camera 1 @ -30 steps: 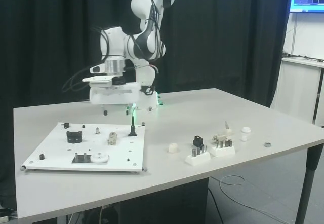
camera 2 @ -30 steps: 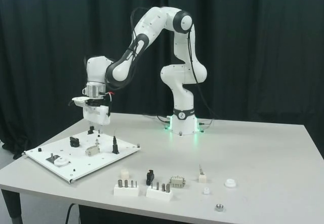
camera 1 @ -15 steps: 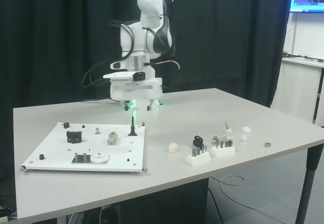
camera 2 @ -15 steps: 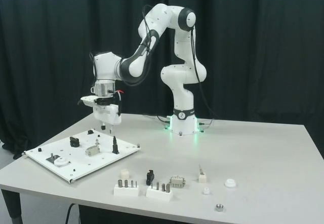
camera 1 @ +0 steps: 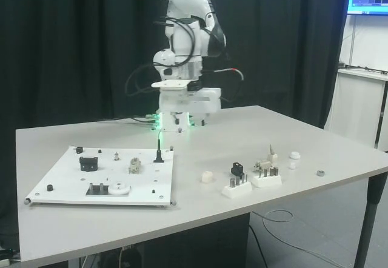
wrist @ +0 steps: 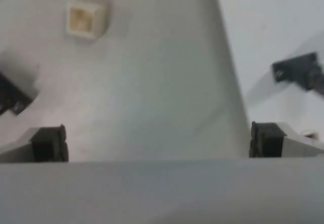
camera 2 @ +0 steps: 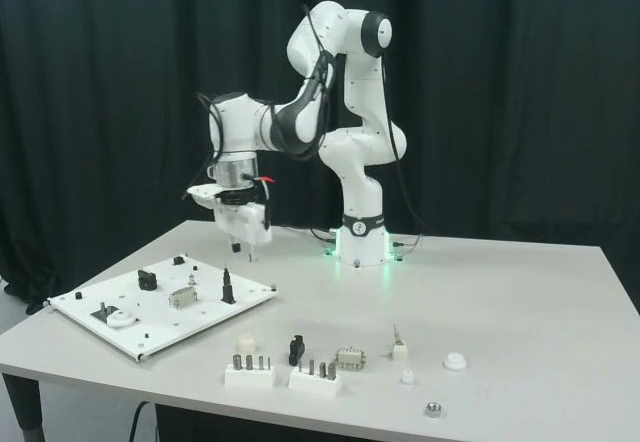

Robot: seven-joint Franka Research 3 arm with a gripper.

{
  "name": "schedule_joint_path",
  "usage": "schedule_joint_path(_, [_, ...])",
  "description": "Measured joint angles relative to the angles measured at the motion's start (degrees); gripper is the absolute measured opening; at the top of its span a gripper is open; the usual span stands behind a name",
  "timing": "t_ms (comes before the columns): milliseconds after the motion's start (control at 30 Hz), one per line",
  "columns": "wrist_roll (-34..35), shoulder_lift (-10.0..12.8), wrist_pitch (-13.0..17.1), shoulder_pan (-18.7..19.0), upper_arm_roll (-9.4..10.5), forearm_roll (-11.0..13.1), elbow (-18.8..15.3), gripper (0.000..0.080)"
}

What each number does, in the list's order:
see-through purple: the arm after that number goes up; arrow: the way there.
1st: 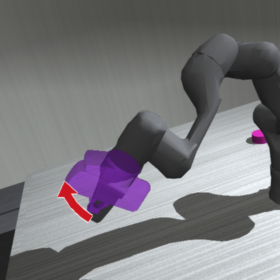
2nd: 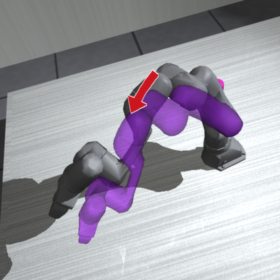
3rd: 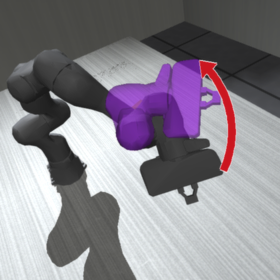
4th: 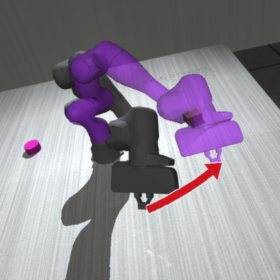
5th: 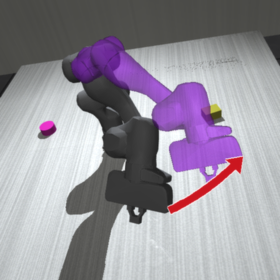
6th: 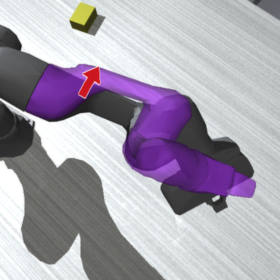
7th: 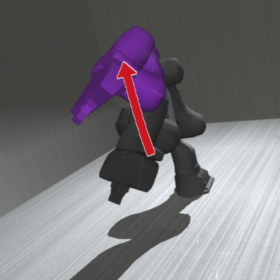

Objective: Pick Ethernet.

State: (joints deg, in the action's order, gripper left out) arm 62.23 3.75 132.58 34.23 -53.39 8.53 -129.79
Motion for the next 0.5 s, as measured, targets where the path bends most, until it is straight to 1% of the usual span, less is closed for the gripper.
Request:
schedule_joint_path(200, [6.3,-0.9,-1.3,3.0,0.55,-2.7,0.0,0.08])
schedule_joint_path(367, [10.4,-1.3,-1.9,4.9,1.46,-3.6,0.0,0.08])
schedule_joint_path(500, [13.8,-1.5,-2.4,6.2,2.41,-3.8,0.0,0.08])
